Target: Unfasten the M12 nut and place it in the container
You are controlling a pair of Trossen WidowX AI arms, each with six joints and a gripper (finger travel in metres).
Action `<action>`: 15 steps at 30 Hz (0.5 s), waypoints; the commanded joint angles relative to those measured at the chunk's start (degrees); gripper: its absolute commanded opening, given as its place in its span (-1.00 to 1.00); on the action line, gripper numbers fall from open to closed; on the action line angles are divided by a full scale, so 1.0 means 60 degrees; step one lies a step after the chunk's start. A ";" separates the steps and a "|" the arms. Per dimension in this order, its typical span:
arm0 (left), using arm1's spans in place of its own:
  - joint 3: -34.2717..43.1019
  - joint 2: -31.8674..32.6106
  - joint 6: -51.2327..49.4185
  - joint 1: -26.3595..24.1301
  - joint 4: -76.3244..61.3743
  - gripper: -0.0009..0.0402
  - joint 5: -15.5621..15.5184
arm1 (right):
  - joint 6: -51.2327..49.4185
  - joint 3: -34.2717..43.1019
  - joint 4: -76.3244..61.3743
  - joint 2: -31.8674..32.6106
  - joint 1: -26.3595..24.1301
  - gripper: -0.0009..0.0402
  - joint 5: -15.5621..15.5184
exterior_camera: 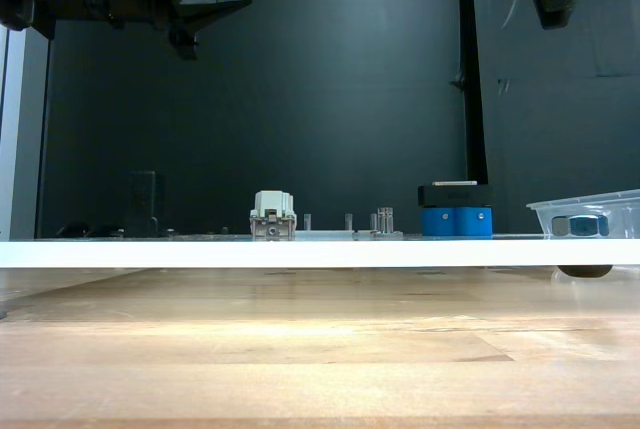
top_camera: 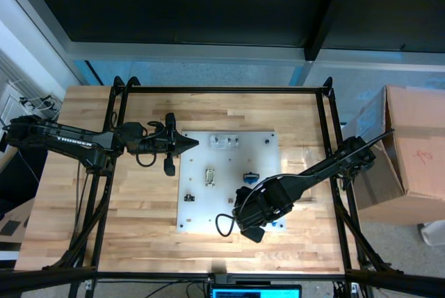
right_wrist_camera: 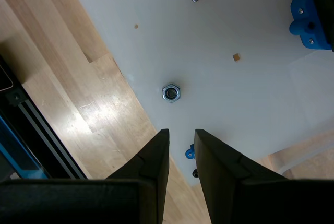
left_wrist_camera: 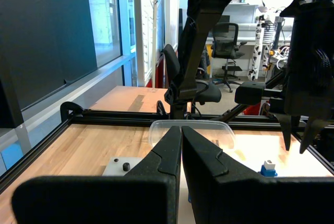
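Arms reach inward from both edges of the table (top_camera: 139, 201). The right arm slopes down from the far right, its wrist bent so that the right gripper (right_wrist_camera: 181, 132) points straight down, high above the near right part of the white board (top_camera: 201, 201); its fingers (right_wrist_camera: 156, 151) stand slightly apart with a narrow gap between them and hold nothing. The left arm lies level above the table at the board's left edge, and the left gripper (top_camera: 189, 143) points toward the right across the board, its fingers (left_wrist_camera: 206, 153) pressed together into one point. The M12 nut (right_wrist_camera: 171, 93) sits flat on the board directly beneath the right gripper, clear of both fingers, with its bore axis vertical and its hexagonal face turned up. A dark core fills the bore, so it appears to be on its stud, whose ribs do not show. In the low view the nut (exterior_camera: 580, 225) seems to lie within the clear tray (exterior_camera: 600, 201), but the right wrist view shows it on the board.
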 commanded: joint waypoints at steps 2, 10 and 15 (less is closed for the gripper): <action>0.0004 0.0000 0.0004 0.0000 -0.0004 -0.96 0.0000 | -0.0044 -0.0033 0.0044 0.0011 -0.0004 -0.53 0.0007; 0.0004 0.0000 0.0004 0.0000 0.0000 -0.96 0.0000 | -0.0127 -0.0076 0.0433 0.0991 0.0007 -0.13 0.0076; 0.0000 0.0000 0.0004 0.0000 0.0000 -0.96 0.0000 | -0.0437 -0.0157 0.0885 0.1497 0.0007 0.10 0.0076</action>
